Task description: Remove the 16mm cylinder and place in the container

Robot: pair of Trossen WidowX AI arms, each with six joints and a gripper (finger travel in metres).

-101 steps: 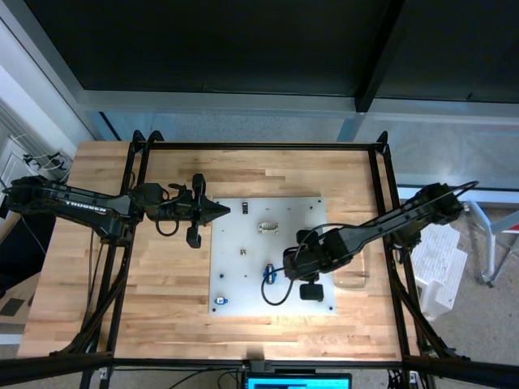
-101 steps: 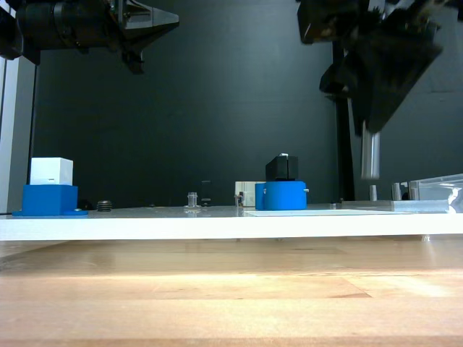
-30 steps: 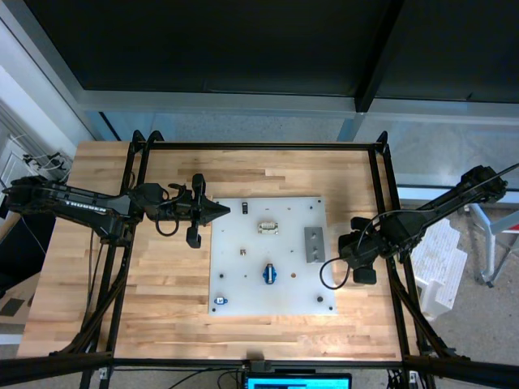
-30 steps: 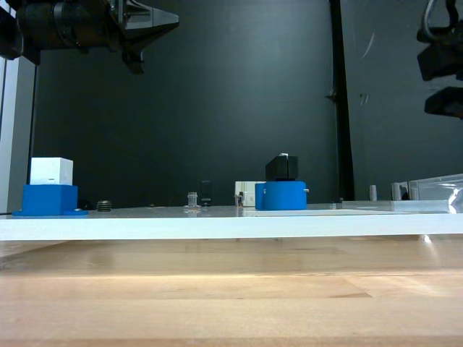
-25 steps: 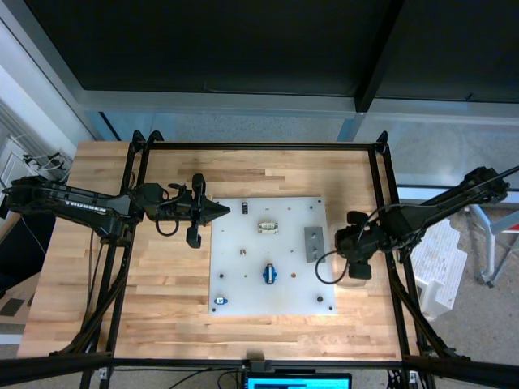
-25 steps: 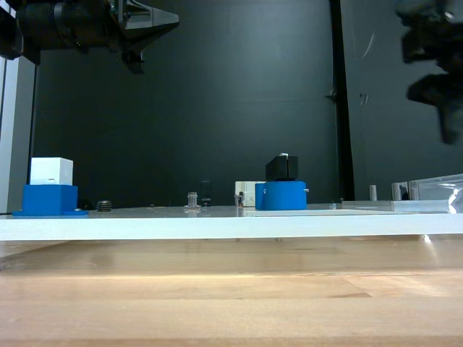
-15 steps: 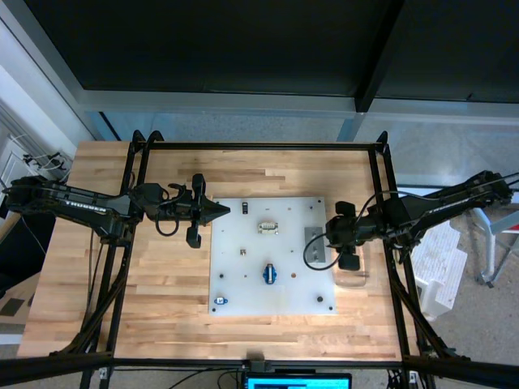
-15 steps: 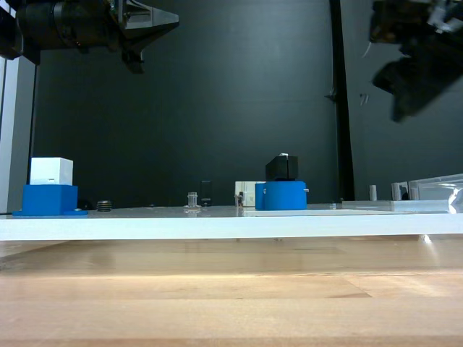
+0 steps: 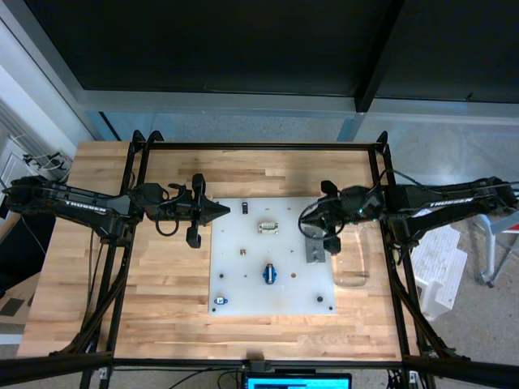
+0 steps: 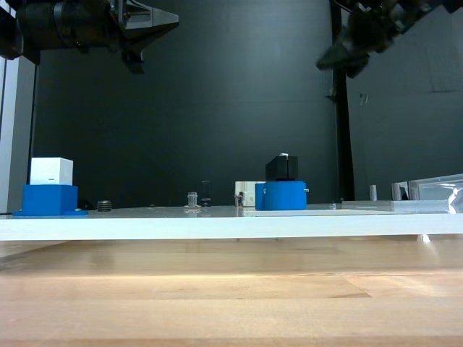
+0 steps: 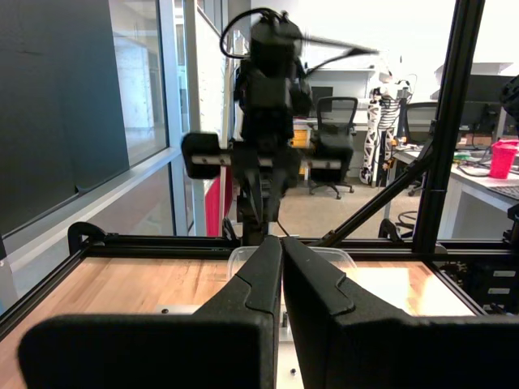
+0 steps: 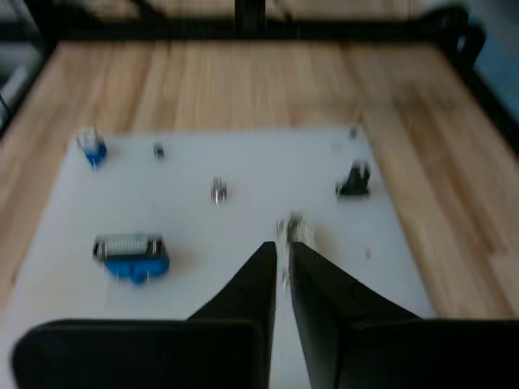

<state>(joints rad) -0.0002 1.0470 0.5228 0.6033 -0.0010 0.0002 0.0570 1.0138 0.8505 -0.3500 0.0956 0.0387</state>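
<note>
The 16mm cylinder does not show in any view. The container (image 9: 353, 261), a clear tub, sits on the wood just right of the white board (image 9: 243, 279); the left wrist view shows its rim (image 11: 243, 254) beyond the fingers. My right gripper (image 9: 305, 221) hovers high over the board's back right, left of the container. Its fingers are shut with nothing between them (image 12: 282, 248). In the low view the right gripper (image 10: 323, 65) hangs well above the board. Shut and empty, my left gripper (image 9: 225, 211) is parked off the board's left edge (image 11: 280, 243).
A grey block (image 9: 315, 244) lies on the board under the right gripper. A blue knob-like part (image 9: 269, 274) stands mid-board, and a small blue and white piece (image 9: 217, 301) stands near the front left. A pale connector (image 9: 268, 227) sits near the back. Black frame rails border the table.
The right arm has swung from over the container leftward and toward the back, over the grey block. Its gripper, which held the silvery rod earlier, is empty. The left arm has not moved.
</note>
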